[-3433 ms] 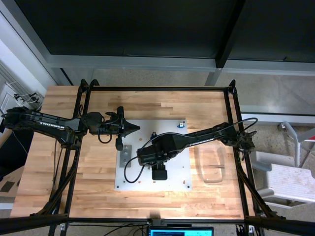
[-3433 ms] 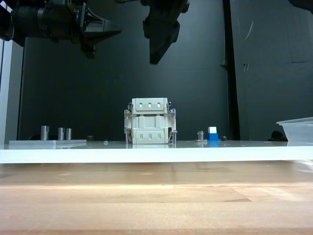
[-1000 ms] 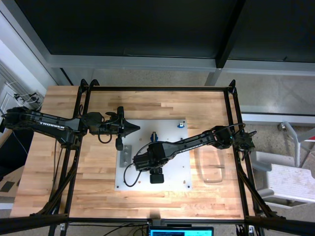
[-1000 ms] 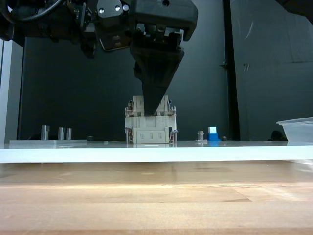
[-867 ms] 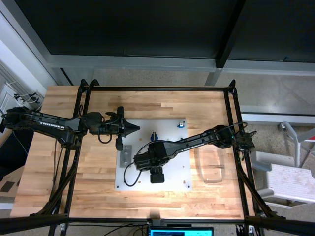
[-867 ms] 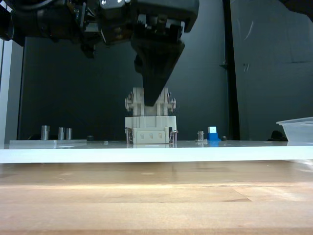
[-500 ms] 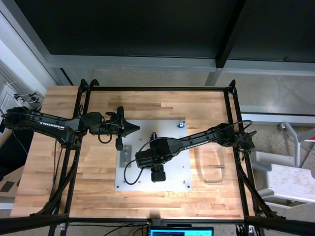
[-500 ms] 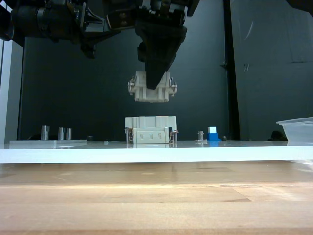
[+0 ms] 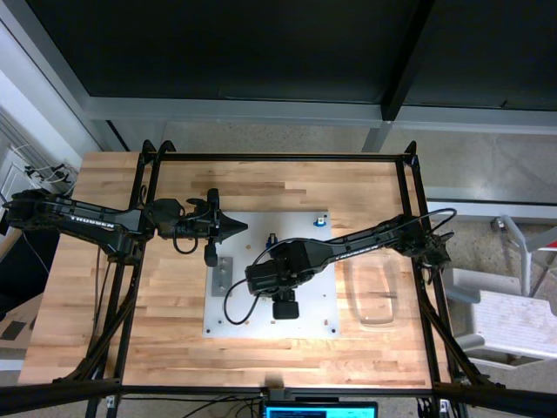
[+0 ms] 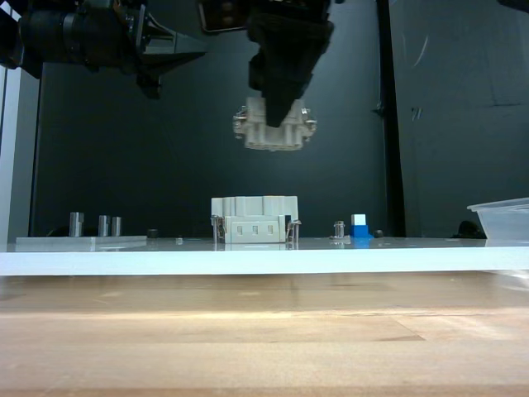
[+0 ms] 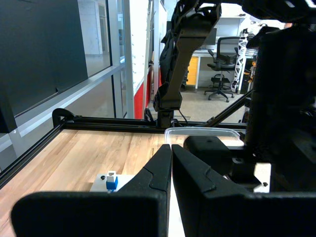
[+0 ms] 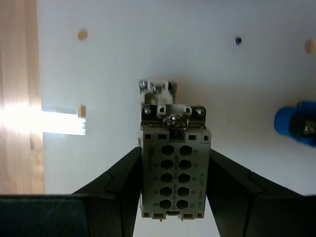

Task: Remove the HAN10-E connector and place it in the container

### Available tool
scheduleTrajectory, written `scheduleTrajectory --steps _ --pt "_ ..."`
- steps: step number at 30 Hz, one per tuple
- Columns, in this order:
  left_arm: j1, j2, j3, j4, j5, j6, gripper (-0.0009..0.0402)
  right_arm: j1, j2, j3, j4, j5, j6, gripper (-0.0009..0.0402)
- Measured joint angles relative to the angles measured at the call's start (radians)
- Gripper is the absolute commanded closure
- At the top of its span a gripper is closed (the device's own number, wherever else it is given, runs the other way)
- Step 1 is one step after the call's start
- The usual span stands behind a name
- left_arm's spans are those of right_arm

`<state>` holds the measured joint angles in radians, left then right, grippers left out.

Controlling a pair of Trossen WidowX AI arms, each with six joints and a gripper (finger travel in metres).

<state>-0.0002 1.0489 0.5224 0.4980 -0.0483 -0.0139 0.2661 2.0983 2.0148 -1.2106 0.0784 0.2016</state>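
The HAN10-E connector (image 10: 274, 132), a small beige block with dark pin holes (image 12: 174, 178), hangs well above the white plate (image 10: 248, 256). My right gripper (image 10: 277, 112) is shut on it, one dark finger on each long side (image 12: 174, 170). In the high view the right gripper (image 9: 277, 280) covers the connector over the plate's middle. The container (image 9: 374, 294), a clear tray, lies on the wood right of the plate and shows at the low view's right edge (image 10: 500, 217). My left gripper (image 9: 237, 227) hovers shut over the plate's back left corner, high up (image 10: 194, 45).
A beige base housing (image 10: 254, 222) stays fixed on the plate below the lifted connector. A small blue part (image 9: 320, 221) stands at the plate's back right (image 10: 359, 227). A grey metal block (image 9: 222, 274) with pegs (image 10: 95, 225) sits at the plate's left edge.
The right gripper came down, shut on the connector, pulled it up off its base housing, and has since carried it higher and slightly right. The left arm has not moved.
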Motion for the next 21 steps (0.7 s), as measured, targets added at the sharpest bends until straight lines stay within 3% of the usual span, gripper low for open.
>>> scheduleTrajectory --steps 21 --pt "0.0 0.0 0.0 0.0 0.0 0.0 0.0393 0.019 -0.392 -0.583 0.163 0.001 0.156 0.0343"
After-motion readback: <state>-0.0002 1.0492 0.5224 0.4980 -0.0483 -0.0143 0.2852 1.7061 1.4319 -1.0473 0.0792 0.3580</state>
